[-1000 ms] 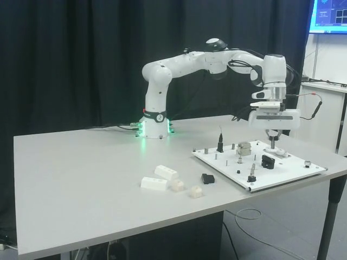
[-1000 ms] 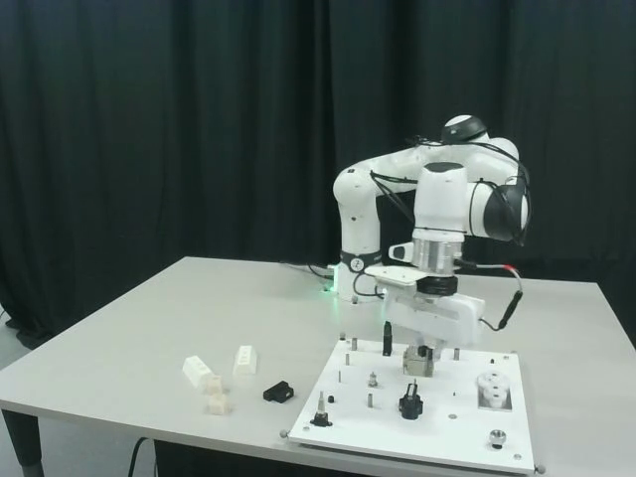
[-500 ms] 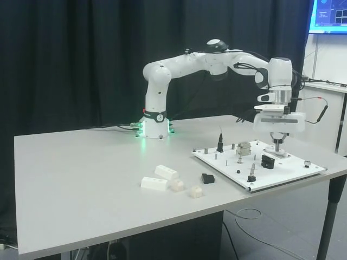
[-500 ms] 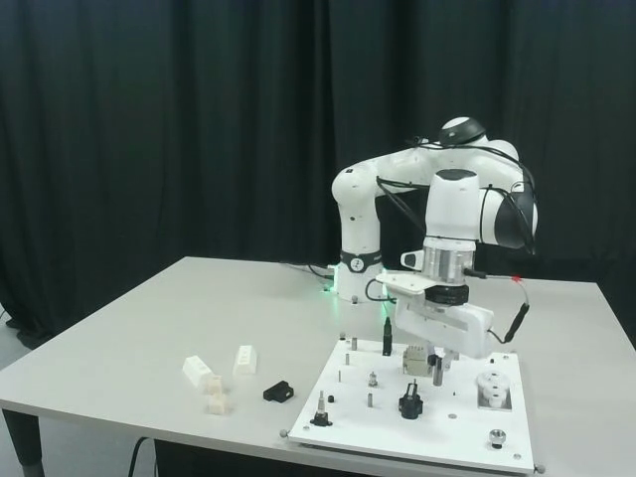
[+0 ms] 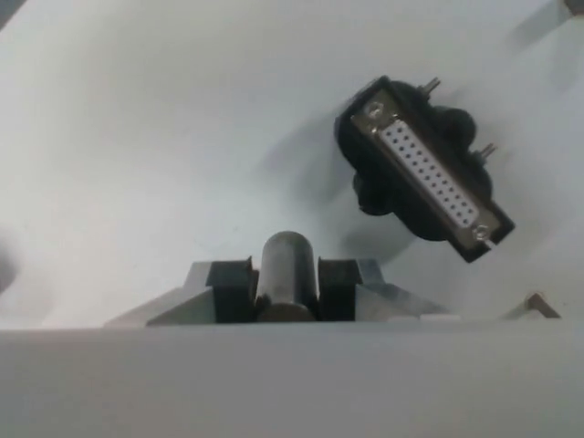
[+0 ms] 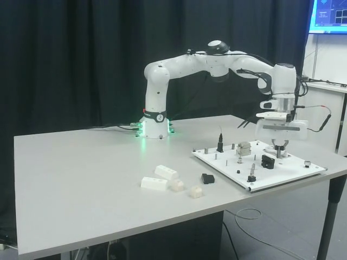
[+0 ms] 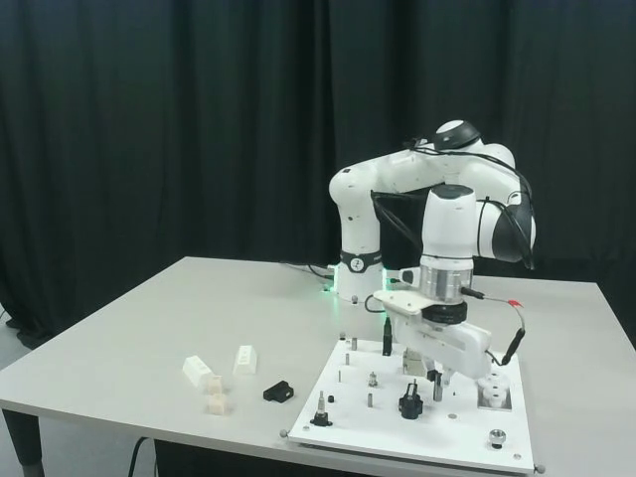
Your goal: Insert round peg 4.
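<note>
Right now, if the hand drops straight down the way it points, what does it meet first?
Probably bare white board: the peg in the hand leads. The black connector sits off to one side; depth unclear.

A: Room views evenly lit from overhead; black curtain (image 7: 199,129) kept dark, bench (image 6: 81,162) rendered bright grey. Green glow seen at the arm base (image 6: 154,130).

B: Soft, short shadows noted under the white blocks (image 6: 160,179). In the wrist view the white board (image 5: 164,137) is strongly lit, the near foreground blurred; a soft shadow is cast beside the black connector (image 5: 424,173).
</note>
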`<state>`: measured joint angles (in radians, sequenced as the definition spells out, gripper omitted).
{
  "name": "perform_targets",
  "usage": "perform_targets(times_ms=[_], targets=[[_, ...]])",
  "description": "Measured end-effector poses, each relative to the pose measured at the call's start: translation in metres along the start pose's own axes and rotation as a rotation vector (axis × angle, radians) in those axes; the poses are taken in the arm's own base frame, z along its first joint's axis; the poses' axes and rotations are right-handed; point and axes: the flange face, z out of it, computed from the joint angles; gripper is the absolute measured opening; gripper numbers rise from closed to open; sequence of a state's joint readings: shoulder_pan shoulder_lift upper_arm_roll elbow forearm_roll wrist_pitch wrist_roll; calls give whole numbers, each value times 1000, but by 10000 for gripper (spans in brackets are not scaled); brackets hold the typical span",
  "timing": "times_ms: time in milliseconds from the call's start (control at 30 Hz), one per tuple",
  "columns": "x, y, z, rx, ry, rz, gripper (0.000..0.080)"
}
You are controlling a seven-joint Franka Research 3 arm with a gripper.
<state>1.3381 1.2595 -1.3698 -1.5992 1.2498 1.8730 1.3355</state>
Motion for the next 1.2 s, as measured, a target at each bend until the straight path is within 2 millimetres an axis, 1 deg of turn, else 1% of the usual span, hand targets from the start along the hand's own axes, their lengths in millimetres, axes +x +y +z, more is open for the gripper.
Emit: perform_targets(times_ms=[167,367,667,867,1200], targets=[[-4,-3,5,-22,-12,-11,149],[-11,-5,5,-38,-14,-27,149],[-24,-4,6,-51,7,-67,149],[-33,-2,10,-61,24,-94,149],[-40,0,17,-67,33,-82,149]])
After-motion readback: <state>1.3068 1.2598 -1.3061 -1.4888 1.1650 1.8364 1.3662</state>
